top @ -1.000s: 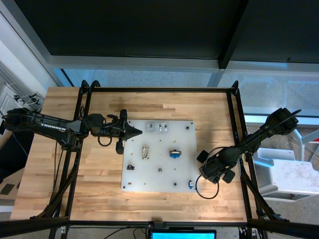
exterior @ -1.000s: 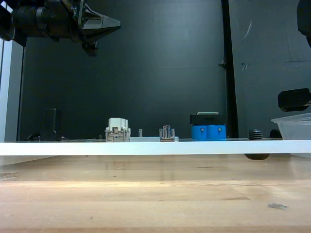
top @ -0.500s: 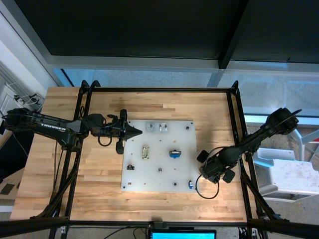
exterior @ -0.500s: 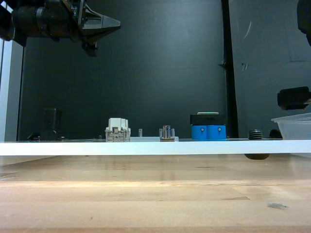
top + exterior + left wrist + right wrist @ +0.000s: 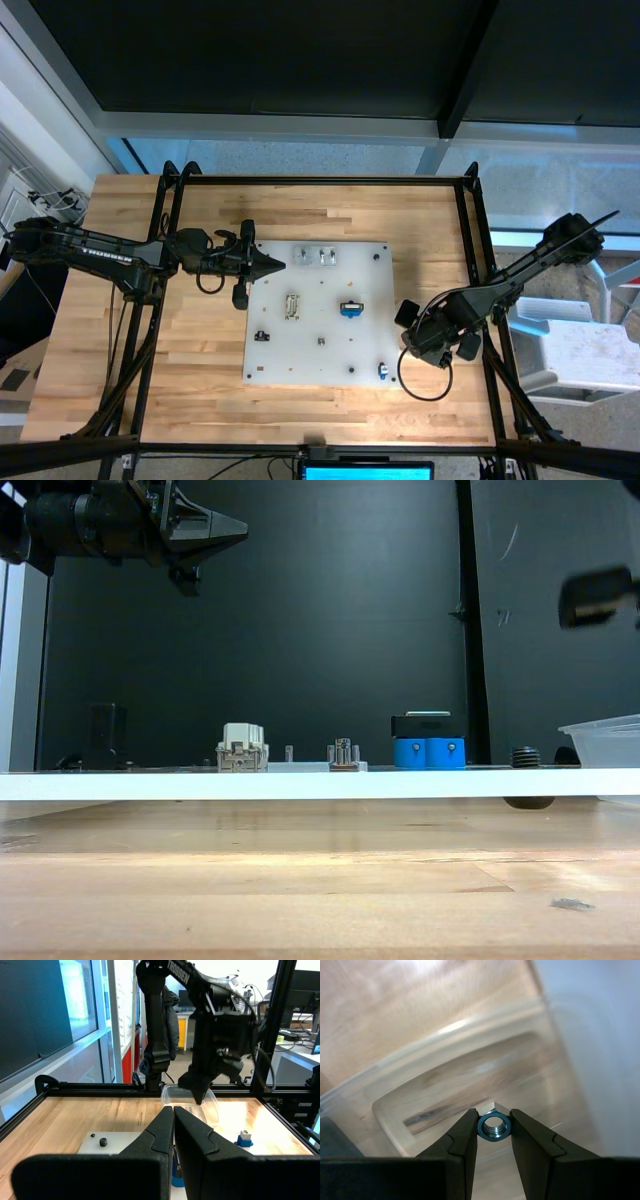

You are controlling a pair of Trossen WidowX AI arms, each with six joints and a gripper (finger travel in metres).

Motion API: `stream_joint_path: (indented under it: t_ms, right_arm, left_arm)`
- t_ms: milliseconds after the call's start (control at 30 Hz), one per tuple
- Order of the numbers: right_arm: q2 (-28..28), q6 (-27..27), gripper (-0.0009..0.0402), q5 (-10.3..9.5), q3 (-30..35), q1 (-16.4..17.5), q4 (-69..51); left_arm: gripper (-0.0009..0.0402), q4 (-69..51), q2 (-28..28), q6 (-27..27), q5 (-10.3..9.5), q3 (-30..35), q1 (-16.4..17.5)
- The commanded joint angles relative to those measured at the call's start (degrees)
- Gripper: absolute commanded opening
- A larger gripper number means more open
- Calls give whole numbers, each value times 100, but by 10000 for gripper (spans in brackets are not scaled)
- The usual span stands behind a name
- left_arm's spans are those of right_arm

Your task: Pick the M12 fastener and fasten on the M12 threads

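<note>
Nut (image 5: 494,1127) clamped in right tool (image 5: 494,1119) over tray (image 5: 415,1110) — left tool (image 5: 173,1110) together, 10 o'clock of board (image 5: 300,362).

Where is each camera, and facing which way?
High: above the near edge, looking down on the board; left gripper at its far left, right gripper off its right edge.
Low: table height, level across the board; left gripper up high.
Left wrist: along its shut fingers toward the right arm.
Right wrist: along fingers shut on the nut.
Both wrist views show the tray.
</note>
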Motion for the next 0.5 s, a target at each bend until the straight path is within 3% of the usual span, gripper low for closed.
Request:
stream_joint_path:
  t_ms: [33,500]
  right_arm:
    - [70,-363,13,-2,374,-48,-223]
    - [1163,-1517,27,2,1775,-173,-671]
  left_arm:
    - [0,-2,2,0,0,0,2]
    - [0,-2,2,0,0,0,0]
